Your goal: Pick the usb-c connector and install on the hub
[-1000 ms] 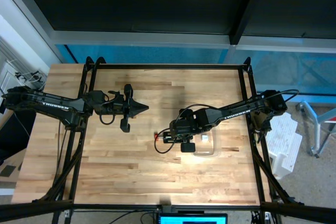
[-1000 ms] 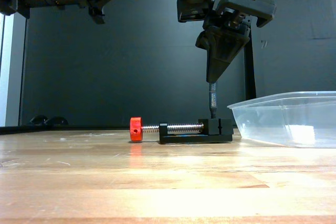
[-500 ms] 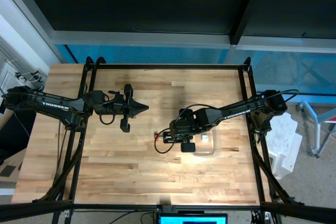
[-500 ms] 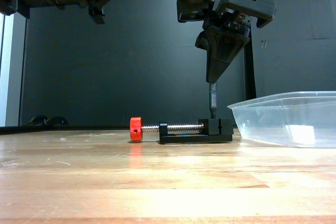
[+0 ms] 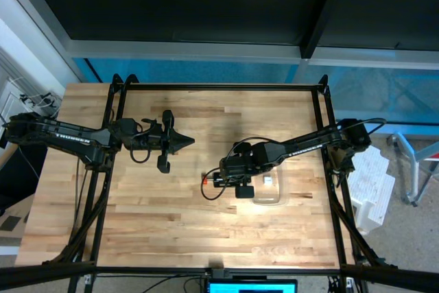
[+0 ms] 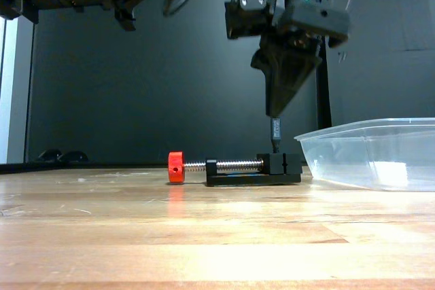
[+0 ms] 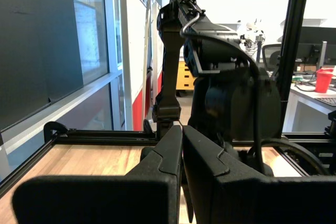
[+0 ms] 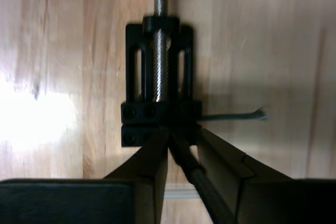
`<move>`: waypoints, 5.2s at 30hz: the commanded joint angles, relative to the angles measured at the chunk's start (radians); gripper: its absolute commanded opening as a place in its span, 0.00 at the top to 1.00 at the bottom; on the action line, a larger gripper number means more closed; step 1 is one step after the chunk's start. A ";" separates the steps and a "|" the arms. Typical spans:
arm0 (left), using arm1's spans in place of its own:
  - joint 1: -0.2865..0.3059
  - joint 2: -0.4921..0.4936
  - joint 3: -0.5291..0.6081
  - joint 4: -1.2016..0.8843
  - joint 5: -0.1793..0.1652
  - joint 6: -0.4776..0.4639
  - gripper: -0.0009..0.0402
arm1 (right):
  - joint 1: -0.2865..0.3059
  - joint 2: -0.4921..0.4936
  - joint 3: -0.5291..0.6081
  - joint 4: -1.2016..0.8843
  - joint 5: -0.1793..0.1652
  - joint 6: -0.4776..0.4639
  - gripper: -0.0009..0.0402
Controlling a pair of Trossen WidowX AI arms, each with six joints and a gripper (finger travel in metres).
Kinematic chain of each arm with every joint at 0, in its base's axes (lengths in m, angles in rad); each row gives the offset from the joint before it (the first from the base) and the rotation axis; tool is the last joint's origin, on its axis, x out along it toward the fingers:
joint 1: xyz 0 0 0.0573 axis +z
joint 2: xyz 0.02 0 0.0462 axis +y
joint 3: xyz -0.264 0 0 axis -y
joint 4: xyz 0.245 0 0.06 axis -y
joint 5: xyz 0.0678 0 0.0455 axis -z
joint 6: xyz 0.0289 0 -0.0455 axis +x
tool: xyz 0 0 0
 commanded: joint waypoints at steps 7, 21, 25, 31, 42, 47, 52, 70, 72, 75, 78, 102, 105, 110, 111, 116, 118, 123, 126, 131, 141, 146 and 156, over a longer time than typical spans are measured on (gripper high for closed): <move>0.000 0.000 0.000 0.000 0.000 0.000 0.98 | 0.002 -0.023 0.032 -0.030 -0.013 0.002 0.64; 0.000 0.000 0.000 0.000 0.000 0.000 0.98 | 0.008 -0.142 0.008 -0.108 -0.034 0.010 0.49; 0.000 0.000 0.000 -0.001 0.000 0.000 0.98 | 0.010 -0.165 0.002 -0.108 -0.034 0.009 0.49; 0.000 0.000 0.000 0.000 0.000 0.000 0.98 | 0.003 -0.218 -0.008 -0.096 -0.036 -0.002 0.52; 0.000 0.000 0.000 -0.001 0.000 0.000 0.98 | -0.055 -0.547 -0.287 0.280 -0.031 -0.031 0.67; 0.000 0.000 0.000 -0.001 0.000 0.000 0.98 | -0.072 -0.683 -0.438 0.501 -0.032 -0.043 0.78; 0.000 0.000 0.000 0.000 0.000 0.000 0.98 | -0.092 -0.785 -0.560 0.711 -0.032 -0.065 0.90; 0.000 0.000 0.000 -0.001 0.000 0.000 0.98 | -0.156 -0.968 -0.834 1.155 -0.044 -0.108 0.98; 0.000 0.000 0.000 -0.001 0.000 0.000 0.98 | -0.156 -0.971 -0.837 1.158 -0.045 -0.108 0.98; 0.000 0.000 0.000 -0.001 0.000 0.000 0.98 | -0.156 -0.972 -0.838 1.160 -0.068 -0.106 0.98; 0.000 0.000 0.000 -0.001 0.000 0.000 0.98 | -0.156 -0.972 -0.847 1.181 -0.070 -0.106 0.98; 0.000 0.000 0.000 -0.001 0.000 0.000 0.98 | -0.157 -0.972 -0.860 1.196 -0.085 -0.103 0.98; 0.000 0.000 0.000 -0.001 0.000 0.000 0.98 | -0.157 -0.972 -0.860 1.197 -0.087 -0.103 0.98; 0.000 0.000 0.000 -0.001 0.000 0.000 0.98 | -0.157 -0.972 -0.860 1.197 -0.095 -0.105 0.98; 0.000 0.000 0.000 -0.001 0.000 0.000 0.98 | -0.157 -0.972 -0.860 1.197 -0.097 -0.108 0.98; 0.000 0.000 0.000 -0.001 0.000 0.000 0.98 | -0.157 -0.972 -0.860 1.202 -0.093 -0.111 0.98; 0.000 0.000 0.000 -0.001 0.000 0.000 0.98 | -0.157 -0.972 -0.860 1.202 -0.093 -0.110 0.98; 0.000 0.000 0.000 -0.001 0.000 0.000 0.98 | -0.157 -0.972 -0.860 1.201 -0.092 -0.111 0.98; 0.000 0.000 0.000 -0.001 0.000 0.000 0.98 | -0.157 -0.971 -0.860 1.201 -0.092 -0.111 0.98; 0.000 0.000 0.000 -0.001 0.000 0.000 0.98 | -0.157 -0.971 -0.860 1.201 -0.092 -0.111 0.98; 0.000 0.000 0.000 -0.001 0.000 0.000 0.98 | -0.157 -0.972 -0.860 1.201 -0.092 -0.111 0.98; 0.000 0.000 0.000 -0.001 0.000 0.000 0.98 | -0.157 -0.972 -0.860 1.201 -0.092 -0.111 0.98; 0.000 0.000 0.000 -0.001 0.000 0.000 0.98 | -0.157 -0.972 -0.860 1.198 -0.092 -0.110 0.98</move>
